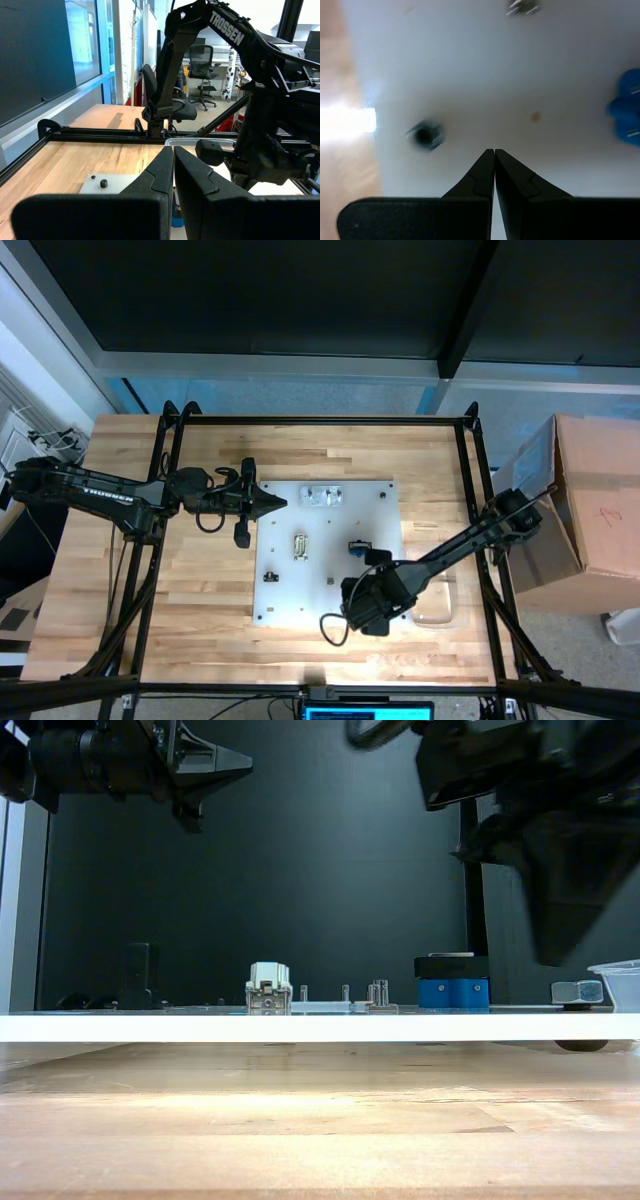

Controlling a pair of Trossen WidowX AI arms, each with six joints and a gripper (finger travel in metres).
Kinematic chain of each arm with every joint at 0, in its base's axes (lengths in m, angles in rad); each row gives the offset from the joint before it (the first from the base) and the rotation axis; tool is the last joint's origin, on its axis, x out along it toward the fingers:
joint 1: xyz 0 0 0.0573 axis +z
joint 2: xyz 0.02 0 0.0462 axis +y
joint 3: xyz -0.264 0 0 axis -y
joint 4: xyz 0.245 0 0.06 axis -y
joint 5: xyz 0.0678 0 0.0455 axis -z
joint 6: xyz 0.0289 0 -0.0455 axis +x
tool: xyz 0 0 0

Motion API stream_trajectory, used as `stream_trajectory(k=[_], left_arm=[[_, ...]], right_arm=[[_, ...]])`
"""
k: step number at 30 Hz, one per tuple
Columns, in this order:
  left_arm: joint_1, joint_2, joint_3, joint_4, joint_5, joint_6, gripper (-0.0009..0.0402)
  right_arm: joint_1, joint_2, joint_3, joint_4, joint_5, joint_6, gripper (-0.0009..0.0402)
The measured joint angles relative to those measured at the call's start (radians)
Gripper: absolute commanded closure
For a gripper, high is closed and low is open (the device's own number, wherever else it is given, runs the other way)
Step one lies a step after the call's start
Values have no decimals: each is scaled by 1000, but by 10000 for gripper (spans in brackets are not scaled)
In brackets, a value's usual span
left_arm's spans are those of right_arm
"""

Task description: Unfasten the M12 nut and place it in the container

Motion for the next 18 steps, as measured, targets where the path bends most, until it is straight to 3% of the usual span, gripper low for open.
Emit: stream_trajectory(k=[8,18], left_arm=[[0,0,0,0,0,0,393],[0,0,0,0,0,0,393]], right_arm=[[-2,-3,31,15,-233,-24,393],[1,32,23,80,-254,-50,393]])
